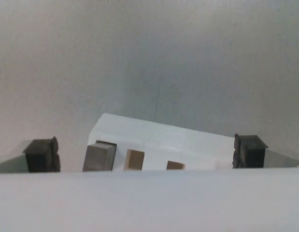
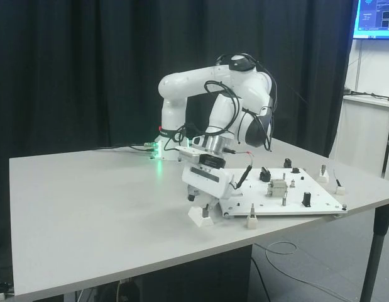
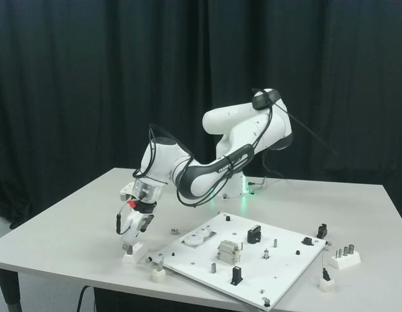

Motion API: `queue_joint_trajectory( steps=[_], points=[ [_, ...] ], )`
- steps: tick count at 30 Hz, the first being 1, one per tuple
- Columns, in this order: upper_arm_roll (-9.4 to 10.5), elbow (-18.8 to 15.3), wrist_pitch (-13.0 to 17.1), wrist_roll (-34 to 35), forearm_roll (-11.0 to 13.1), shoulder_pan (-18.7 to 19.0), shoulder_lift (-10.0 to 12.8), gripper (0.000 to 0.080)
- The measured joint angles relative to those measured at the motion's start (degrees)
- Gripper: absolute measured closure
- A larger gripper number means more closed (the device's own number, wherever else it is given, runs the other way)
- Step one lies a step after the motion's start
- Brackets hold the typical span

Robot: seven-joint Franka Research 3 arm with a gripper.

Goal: Pick square peg 4.

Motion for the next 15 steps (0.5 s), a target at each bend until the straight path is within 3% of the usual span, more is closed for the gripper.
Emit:
queue_joint_trajectory(
  steps=[15],
  points=[
    [2.08, 0.13, 2.62, 0.00, 0.02, -0.16, -0.28, 0.0003]
  ],
)
